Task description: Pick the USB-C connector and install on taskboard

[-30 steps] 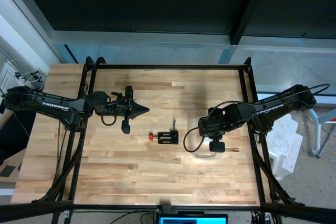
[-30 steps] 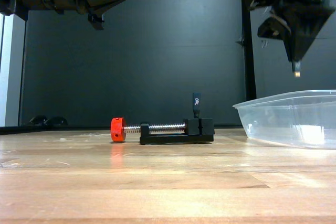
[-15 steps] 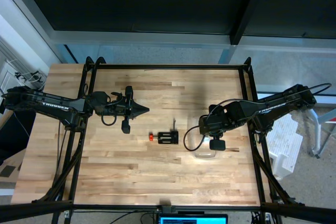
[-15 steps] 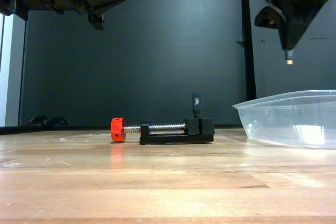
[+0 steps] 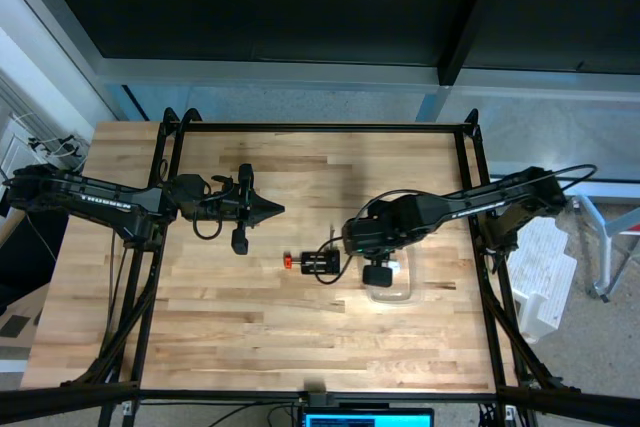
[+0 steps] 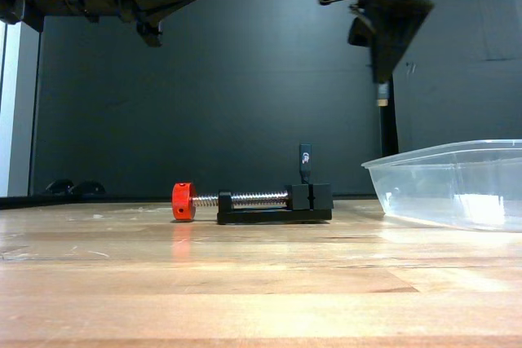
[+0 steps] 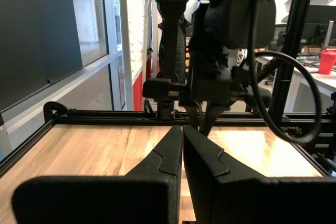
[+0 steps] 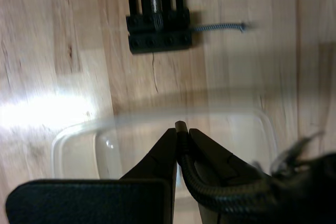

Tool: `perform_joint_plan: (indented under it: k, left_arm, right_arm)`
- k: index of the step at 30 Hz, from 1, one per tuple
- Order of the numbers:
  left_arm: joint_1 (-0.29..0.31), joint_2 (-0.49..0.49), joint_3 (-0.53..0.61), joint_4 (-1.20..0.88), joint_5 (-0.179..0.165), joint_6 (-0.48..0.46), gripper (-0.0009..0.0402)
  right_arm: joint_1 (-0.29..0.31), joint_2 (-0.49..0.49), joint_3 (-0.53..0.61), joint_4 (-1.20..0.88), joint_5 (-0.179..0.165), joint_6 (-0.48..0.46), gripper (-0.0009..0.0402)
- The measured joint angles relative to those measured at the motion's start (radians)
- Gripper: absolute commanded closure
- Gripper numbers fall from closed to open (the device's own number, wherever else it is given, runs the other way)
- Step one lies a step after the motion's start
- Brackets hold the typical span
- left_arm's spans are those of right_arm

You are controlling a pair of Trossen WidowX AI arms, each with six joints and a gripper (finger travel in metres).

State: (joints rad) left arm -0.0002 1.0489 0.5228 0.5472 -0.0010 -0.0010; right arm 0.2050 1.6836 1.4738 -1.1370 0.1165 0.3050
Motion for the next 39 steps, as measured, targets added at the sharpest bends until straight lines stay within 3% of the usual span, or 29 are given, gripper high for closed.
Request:
perform_joint_plan:
  k: [23, 30, 39]
  left_arm:
    - [0.0, 0.0, 0.0, 0.0, 0.0, 0.0, 0.0393]
    - [0.0, 0.0, 0.0, 0.0, 0.0, 0.0, 0.0393]
    - [0.0, 0.0, 0.0, 0.0, 0.0, 0.0, 0.0393]
  right_arm:
    - [-0.035, 0.255, 0.284, -0.03, -0.013, -0.031, 0.0393]
    - [-0.041, 0.29, 0.323, -0.03, -0.041, -0.035, 0.0393]
    - [-0.046, 0.29, 0.315, -0.022, -0.031, -0.045, 0.0393]
